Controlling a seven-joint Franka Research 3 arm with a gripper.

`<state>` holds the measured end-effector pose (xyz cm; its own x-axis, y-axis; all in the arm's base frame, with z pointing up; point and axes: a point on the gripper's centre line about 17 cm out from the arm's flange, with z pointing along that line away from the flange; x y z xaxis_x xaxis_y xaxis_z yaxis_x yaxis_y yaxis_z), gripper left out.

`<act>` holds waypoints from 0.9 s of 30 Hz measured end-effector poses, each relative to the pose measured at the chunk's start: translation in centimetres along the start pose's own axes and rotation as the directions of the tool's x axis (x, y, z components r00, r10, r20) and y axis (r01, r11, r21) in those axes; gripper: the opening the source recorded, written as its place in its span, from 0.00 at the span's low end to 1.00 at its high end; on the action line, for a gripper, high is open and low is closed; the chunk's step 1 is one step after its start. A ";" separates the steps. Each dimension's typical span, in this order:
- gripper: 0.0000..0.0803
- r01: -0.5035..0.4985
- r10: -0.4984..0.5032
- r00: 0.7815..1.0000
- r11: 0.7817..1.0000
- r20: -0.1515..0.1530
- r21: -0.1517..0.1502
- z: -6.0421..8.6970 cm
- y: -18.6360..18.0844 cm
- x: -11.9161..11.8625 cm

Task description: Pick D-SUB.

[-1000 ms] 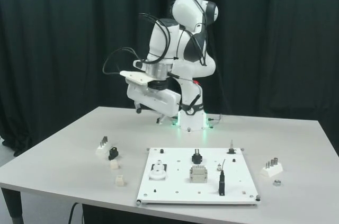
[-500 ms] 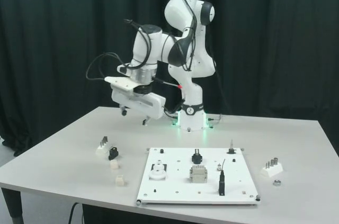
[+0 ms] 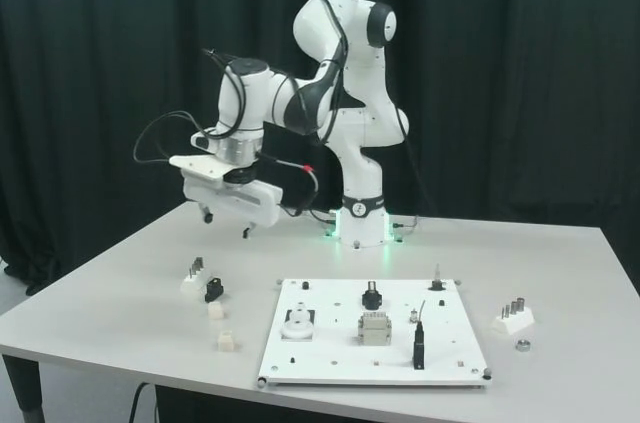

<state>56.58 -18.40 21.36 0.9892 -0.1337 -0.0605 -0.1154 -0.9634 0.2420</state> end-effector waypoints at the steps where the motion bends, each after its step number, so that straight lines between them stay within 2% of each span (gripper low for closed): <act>1: 1.00 0.006 -0.006 1.000 1.000 0.002 0.001 0.3 0.4 -0.1; 15: 1.00 0.072 -0.073 0.997 0.997 0.028 0.039 4.0 5.1 -3.7; 21: 1.00 0.064 -0.065 0.998 0.996 0.017 0.060 5.9 6.0 -5.4; 27: 1.00 0.053 -0.052 0.999 0.995 -0.010 0.086 7.8 6.2 -6.7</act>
<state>48.57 -25.26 15.67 0.9947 -0.0810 -0.0636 -0.0704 -0.9855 0.1544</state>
